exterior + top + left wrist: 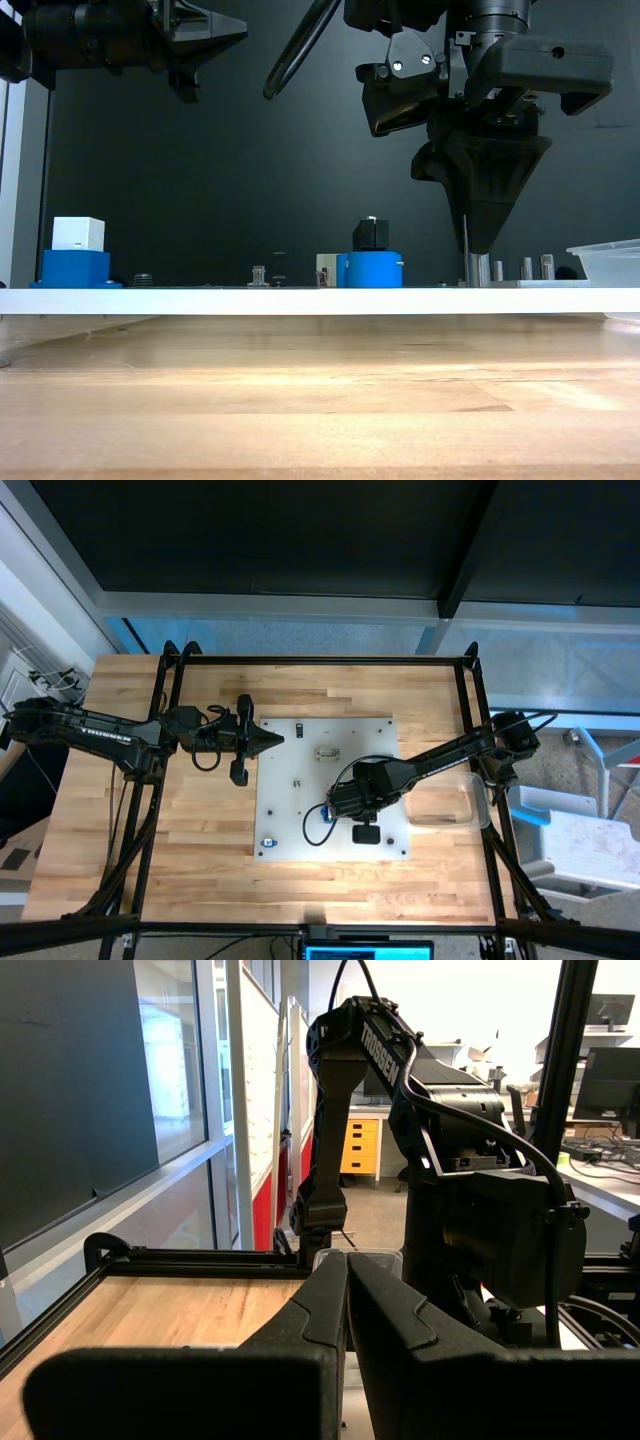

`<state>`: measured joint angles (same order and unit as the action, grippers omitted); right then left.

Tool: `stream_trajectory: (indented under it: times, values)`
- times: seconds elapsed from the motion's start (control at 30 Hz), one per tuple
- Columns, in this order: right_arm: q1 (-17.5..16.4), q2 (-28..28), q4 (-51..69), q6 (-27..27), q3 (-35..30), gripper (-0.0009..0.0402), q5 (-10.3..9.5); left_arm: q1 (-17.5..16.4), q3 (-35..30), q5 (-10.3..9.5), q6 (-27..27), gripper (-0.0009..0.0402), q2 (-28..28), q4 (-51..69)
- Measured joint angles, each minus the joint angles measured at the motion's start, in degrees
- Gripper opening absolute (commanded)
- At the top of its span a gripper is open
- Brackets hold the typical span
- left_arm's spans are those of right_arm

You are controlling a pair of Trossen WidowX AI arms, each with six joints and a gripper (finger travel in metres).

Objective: Pick the 16mm cylinder and place it in the taskboard

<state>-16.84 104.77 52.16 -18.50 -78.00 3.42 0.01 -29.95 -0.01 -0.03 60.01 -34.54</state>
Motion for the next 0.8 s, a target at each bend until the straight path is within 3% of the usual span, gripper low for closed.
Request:
stream_trajectory:
  times: [0.8]
  values:
    - [0.0,0.0,0.0,0.0,0.0,0.0016,-0.59,0.0,0.0,0.00,0.0,0.0000,0.0,0.0]
